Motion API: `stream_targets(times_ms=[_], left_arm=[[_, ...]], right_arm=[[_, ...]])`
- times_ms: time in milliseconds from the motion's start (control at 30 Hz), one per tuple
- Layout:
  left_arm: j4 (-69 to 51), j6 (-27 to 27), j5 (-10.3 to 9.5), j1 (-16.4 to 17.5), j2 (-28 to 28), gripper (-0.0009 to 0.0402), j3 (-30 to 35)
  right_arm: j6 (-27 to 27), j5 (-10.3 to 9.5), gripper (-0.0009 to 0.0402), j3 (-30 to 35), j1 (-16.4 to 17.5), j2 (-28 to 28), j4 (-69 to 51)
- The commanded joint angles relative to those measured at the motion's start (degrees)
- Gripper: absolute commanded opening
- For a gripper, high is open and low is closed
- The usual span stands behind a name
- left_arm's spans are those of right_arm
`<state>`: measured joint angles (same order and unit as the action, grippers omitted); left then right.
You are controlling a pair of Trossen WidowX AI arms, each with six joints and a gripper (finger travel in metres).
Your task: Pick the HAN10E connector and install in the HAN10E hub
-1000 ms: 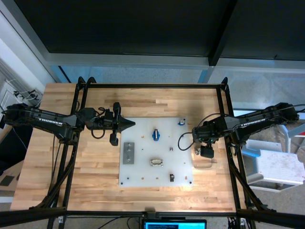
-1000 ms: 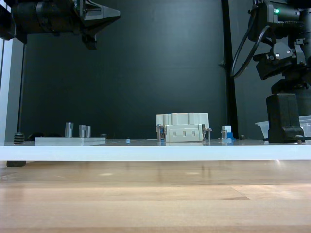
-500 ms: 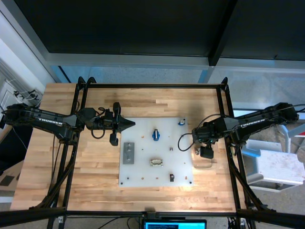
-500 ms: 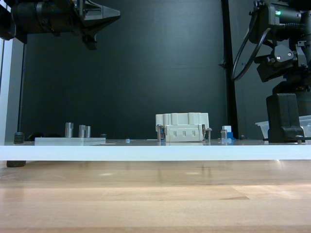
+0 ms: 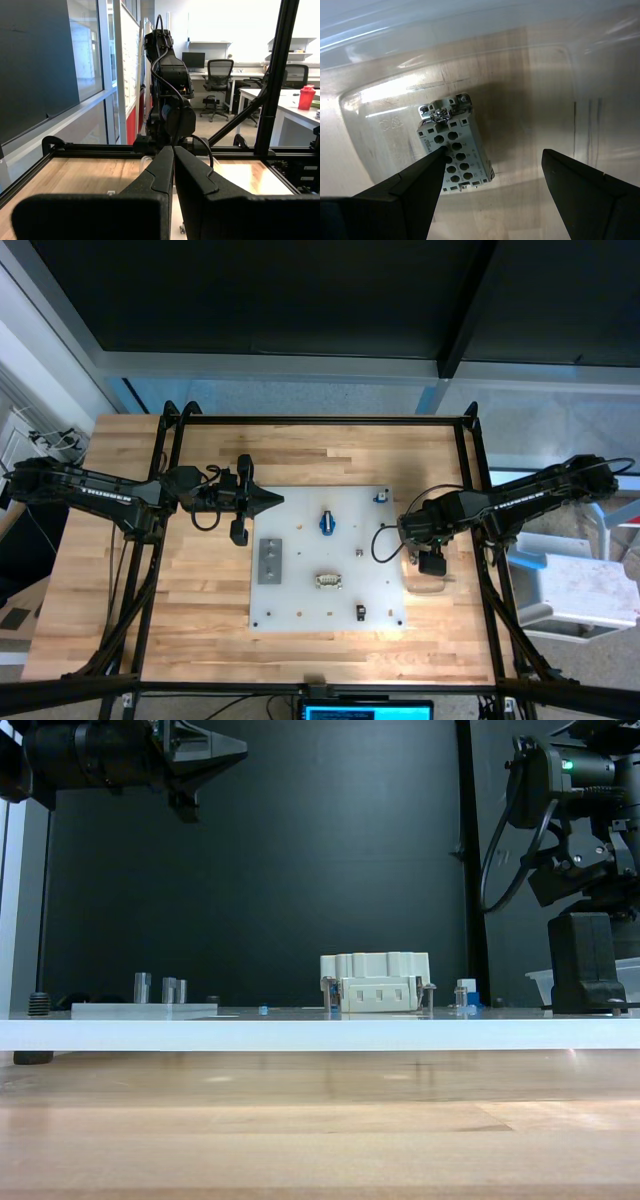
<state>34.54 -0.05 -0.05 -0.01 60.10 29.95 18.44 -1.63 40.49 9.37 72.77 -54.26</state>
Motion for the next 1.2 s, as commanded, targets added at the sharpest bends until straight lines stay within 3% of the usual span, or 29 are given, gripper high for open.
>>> stream_targets(times_ms=[33, 833, 933, 1200], left_arm=[[0.0, 0.0, 0.02, 0.0, 0.0, 0.0000, 0.0], [0.0, 0.0, 0.02, 0.0, 0.0, 0.0000, 0.0], [0.0, 0.0, 0.02, 0.0, 0.0, 0.0000, 0.0], [0.0, 0.0, 0.02, 0.0, 0.0, 0.0000, 0.0]], right_arm=[[0.1, 0.09, 0.0271, -0.7, 0.1, 0.1, 1.3], [0.4, -0.15, 0.0271, -1.4, 0.8, 0.1, 2.1], [0.6, -1.20, 0.0271, -1.4, 0.9, 0.1, 2.4], [0.6, -1.20, 0.0271, -1.5, 1.2, 0.1, 2.5]])
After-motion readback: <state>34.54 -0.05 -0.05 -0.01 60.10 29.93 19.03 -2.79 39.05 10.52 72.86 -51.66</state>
